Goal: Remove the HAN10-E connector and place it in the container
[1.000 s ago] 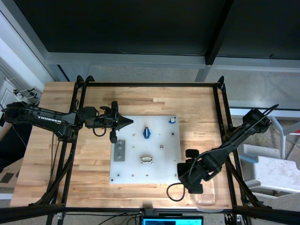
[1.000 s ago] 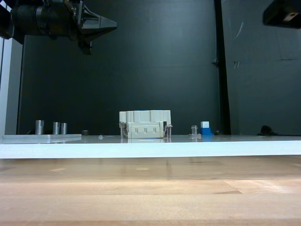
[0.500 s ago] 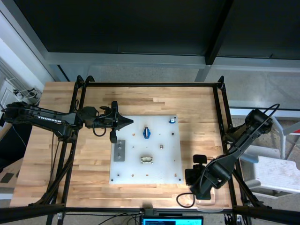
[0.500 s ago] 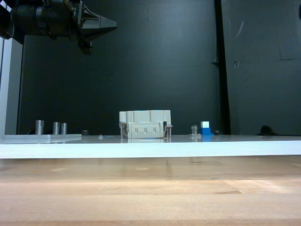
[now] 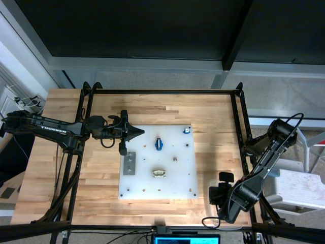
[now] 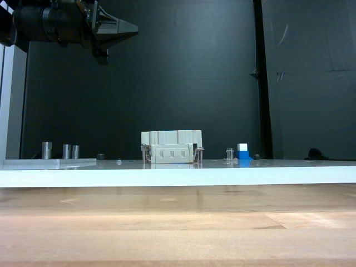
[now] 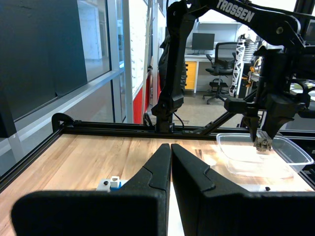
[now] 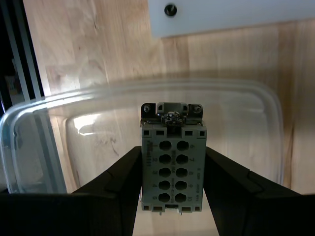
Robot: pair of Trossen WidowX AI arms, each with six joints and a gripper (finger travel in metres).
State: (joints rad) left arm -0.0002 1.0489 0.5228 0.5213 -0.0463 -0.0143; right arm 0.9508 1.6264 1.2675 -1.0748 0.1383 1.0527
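Two black fingers [image 8: 123, 172] of the right gripper [image 8: 173, 164] clamp the HAN10-E connector [image 8: 173, 147] by its long sides. The jaws are narrow, set only as wide as the block. The connector sits squarely between the pads, its face of two pin-hole rows towards the wrist camera and its metal clip end pointing away from the gripper.

Gripper and connector hang over the opening of the container [image 8: 29, 123], near the middle of it and inside the line of its rim. The left wrist view shows the connector's lower end at about rim height. Whether it is below the rim or touching the floor of the container I cannot tell.

Light wood shows through the container's clear floor. Only the held connector shows inside its outline.

A corner of the white task board [image 8: 231, 14] lies just beside the container. A beige housing [image 5: 159, 174] stands on that board, well apart from the container.

Across the board from the container, the left gripper [image 7: 171, 152] hangs in the air well away from it, pointing towards it. Its fingers are pressed together on nothing
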